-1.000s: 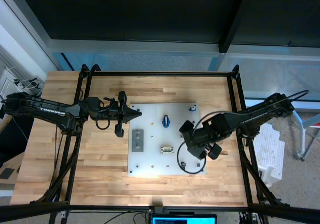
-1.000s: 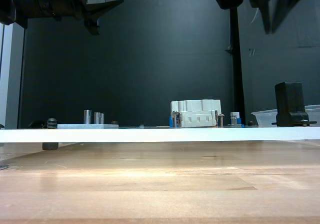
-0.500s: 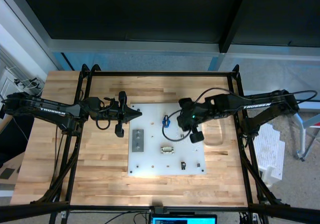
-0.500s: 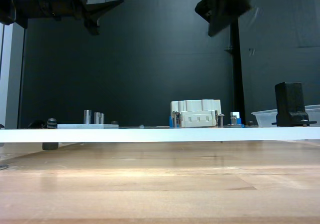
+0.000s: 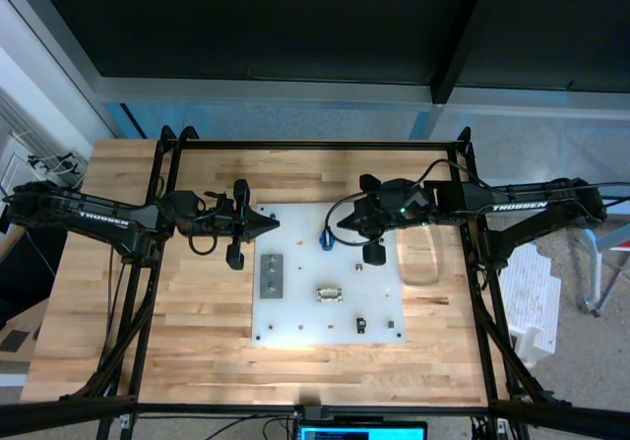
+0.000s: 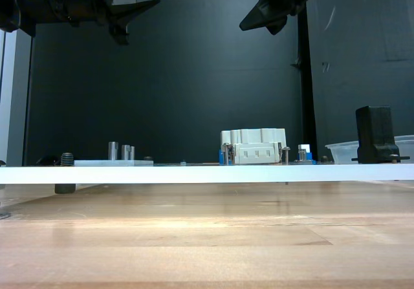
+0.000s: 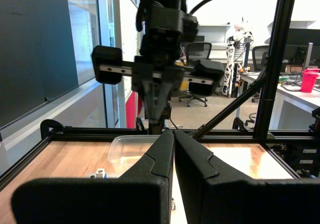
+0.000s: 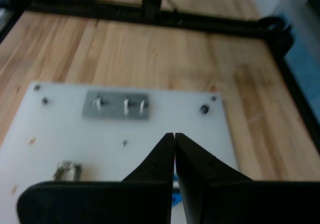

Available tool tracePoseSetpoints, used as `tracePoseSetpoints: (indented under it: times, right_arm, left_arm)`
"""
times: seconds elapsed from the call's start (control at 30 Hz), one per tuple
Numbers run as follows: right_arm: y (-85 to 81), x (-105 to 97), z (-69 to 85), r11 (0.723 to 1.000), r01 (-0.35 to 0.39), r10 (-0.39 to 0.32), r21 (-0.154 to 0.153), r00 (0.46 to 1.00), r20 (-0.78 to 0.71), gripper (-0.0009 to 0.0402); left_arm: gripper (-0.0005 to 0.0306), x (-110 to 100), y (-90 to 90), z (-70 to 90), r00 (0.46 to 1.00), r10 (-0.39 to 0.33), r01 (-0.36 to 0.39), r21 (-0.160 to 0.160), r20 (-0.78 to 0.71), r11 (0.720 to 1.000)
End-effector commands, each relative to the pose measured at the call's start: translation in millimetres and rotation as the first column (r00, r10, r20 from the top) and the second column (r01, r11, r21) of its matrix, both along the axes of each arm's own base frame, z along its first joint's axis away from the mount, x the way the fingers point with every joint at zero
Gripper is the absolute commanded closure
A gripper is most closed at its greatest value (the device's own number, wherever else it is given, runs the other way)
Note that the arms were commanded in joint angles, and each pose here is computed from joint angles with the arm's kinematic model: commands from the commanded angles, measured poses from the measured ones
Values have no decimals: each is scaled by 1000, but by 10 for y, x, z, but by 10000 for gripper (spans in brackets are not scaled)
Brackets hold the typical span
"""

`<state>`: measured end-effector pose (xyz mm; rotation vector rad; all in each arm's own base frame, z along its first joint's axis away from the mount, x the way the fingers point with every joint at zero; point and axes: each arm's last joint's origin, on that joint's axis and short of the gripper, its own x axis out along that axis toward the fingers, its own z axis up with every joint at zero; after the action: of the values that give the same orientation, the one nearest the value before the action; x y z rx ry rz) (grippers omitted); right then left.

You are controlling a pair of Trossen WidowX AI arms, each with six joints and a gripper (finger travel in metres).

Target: Pick the 16mm bar and install on taskboard

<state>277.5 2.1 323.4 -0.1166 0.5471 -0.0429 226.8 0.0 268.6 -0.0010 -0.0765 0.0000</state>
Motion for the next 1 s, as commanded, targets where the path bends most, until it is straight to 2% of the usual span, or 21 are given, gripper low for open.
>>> tracePoseSetpoints:
  times: [0.03,0.13,0.33,0.4,0.7,0.9,1.0]
  right_arm:
    - [-17,-30,-20,1000,8,-8,6,996,83,394]
    - [-21,-53,-21,1000,11,-13,14,985,174,394]
    - [-20,-107,-42,998,6,-29,68,938,345,394]
    - [-15,-130,-61,997,-15,-14,73,925,380,393]
    - [-15,-241,-208,991,-22,-42,129,879,474,394]
    - [-14,-320,-308,989,-35,-49,143,837,545,394]
    - [-3,-332,-358,986,-74,-20,148,835,551,394]
  left_arm:
    - [300,0,0,0,1000,0,0,0,0,1000]
    - [300,0,1,0,1000,0,0,0,0,1000]
    - [300,0,1,0,1000,0,0,0,0,1000]
    - [300,0,0,0,1000,0,0,0,0,1000]
    - [300,0,1,0,1000,0,0,0,0,1000]
    - [300,0,1,0,1000,0,0,0,0,1000]
    - [300,0,1,0,1000,0,0,0,0,1000]
